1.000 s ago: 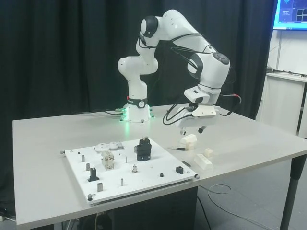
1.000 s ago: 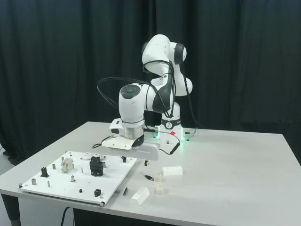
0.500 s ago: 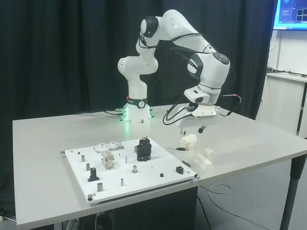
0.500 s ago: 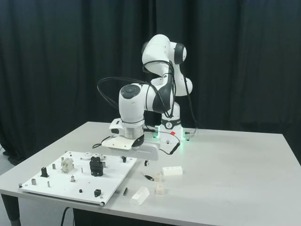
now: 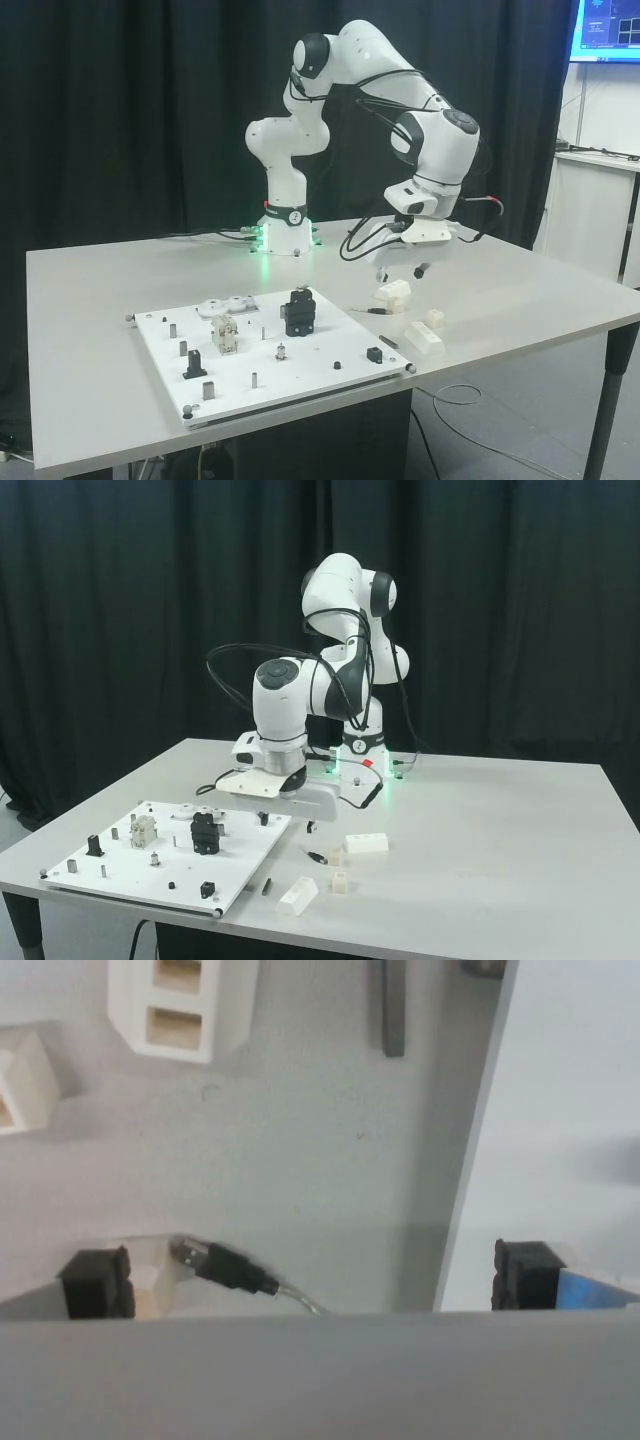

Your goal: Remove round peg 2.

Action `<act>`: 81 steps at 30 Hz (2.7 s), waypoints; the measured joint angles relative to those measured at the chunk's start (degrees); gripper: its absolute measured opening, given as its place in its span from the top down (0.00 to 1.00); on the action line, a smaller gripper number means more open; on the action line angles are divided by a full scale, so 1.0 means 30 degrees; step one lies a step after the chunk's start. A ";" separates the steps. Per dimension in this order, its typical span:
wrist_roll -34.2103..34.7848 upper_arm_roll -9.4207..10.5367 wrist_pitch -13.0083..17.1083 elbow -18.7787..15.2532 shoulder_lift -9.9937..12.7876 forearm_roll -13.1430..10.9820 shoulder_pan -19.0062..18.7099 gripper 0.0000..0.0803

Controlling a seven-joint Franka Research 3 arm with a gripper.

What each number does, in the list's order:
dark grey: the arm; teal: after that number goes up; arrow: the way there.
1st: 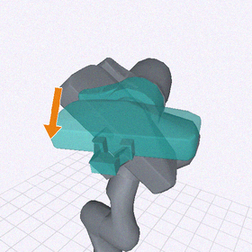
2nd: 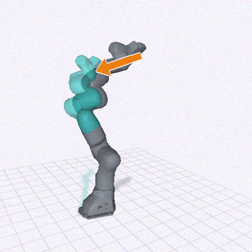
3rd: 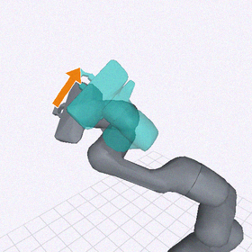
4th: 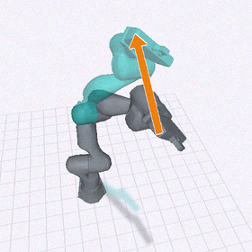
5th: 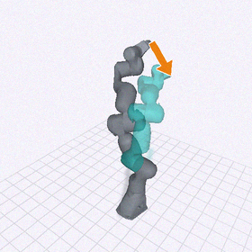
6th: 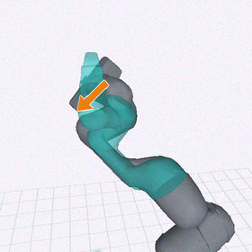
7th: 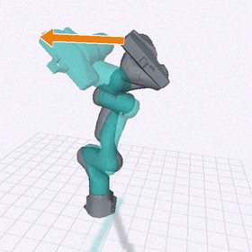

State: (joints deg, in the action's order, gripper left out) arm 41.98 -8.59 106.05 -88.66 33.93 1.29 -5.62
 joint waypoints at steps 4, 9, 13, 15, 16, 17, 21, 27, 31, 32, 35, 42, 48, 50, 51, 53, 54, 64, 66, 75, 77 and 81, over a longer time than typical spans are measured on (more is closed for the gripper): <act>0.0109 -0.0016 0.0499 0.0000 -0.0008 0.0387 0.0000 0.00; 0.0544 -0.0058 0.1235 0.0000 -0.0085 0.1185 0.0000 0.00; 0.0680 -0.0172 0.1733 0.0004 -0.0213 0.1785 0.0015 0.00; 0.0747 -0.0272 0.1977 0.0023 -0.0271 0.2085 0.0037 0.00; 0.0751 -0.0316 0.2099 0.0036 -0.0296 0.2206 0.0059 0.00; 0.0751 -0.0352 0.2226 0.0048 -0.0321 0.2324 0.0092 0.00; 0.0749 -0.0377 0.2767 0.0086 -0.0447 0.2850 0.0348 0.00; 0.0294 -0.0376 0.3554 0.0216 -0.0558 0.3533 0.0814 0.00; -0.0071 -0.0375 0.3953 0.0342 -0.0603 0.3814 0.1180 0.00; -0.0195 -0.0376 0.4018 0.0382 -0.0613 0.3868 0.1270 0.00; -0.0444 -0.0376 0.4189 0.0551 -0.0619 0.3975 0.1571 0.00; -0.0464 -0.0376 0.4608 0.0887 -0.0620 0.4005 0.2283 0.00; 0.0197 -0.0376 0.4846 0.1172 -0.0619 0.3962 0.2872 0.00; 0.0610 -0.0376 0.4966 0.1248 -0.0619 0.3958 0.3064 0.00; 0.0804 -0.0376 0.5029 0.1282 -0.0619 0.3957 0.3162 0.00; 0.1159 -0.0376 0.5189 0.1337 -0.0619 0.3952 0.3355 0.00; 0.1351 -0.0376 0.5297 0.1357 -0.0619 0.3948 0.3460 0.00; 0.2514 -0.0379 0.6439 0.1403 -0.0602 0.3674 0.4514 0.00; 0.2712 -0.0391 0.6686 0.1403 -0.0584 0.3408 0.4748 0.00; 0.3047 -0.0828 0.7411 0.1572 -0.0324 0.1637 0.5532 0.00; 0.3008 -0.0933 0.7433 0.1705 -0.0213 0.1245 0.5678 0.00; 0.2855 -0.1125 0.7453 0.2043 0.0061 0.0651 0.5885 0.00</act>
State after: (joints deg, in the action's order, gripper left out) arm 50.55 -11.97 128.41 -82.53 34.12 3.24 12.03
